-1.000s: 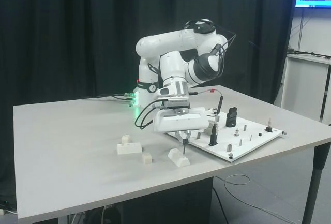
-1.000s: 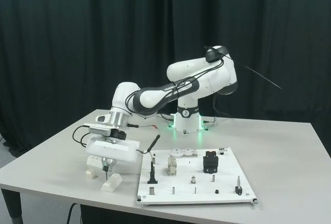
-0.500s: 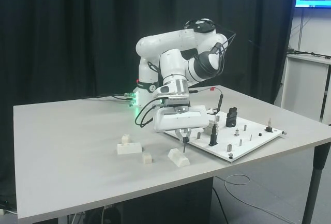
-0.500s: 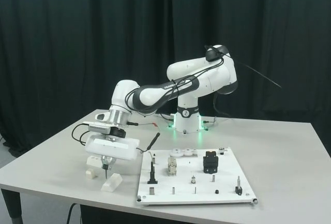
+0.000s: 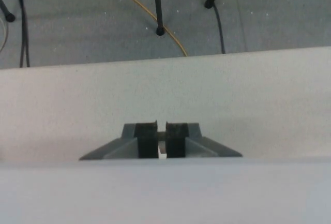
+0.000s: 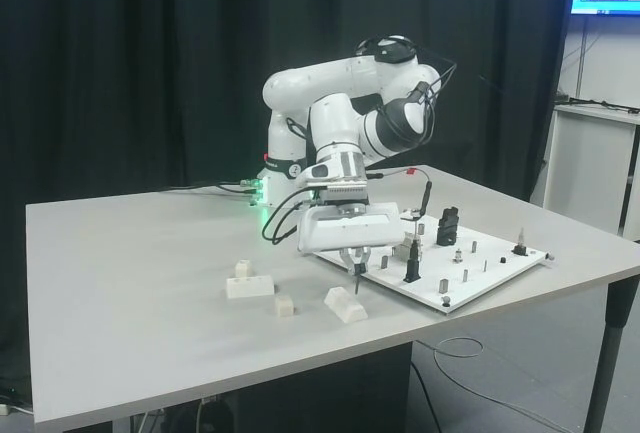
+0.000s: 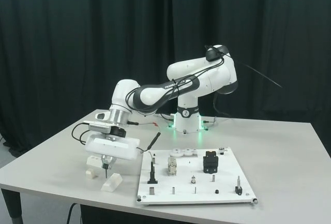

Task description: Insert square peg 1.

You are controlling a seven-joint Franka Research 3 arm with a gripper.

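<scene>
The pincer (image 6: 357, 268) is clamped on a thin peg (image 7: 106, 171), hanging just above the white wedge block (image 6: 345, 304) on the tabletop (image 6: 150, 283).

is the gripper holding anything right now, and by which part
Yes: the gripper is shut on a thin peg, pinched at its top end. The rest hangs below the fingertips, above the white holder block.
</scene>
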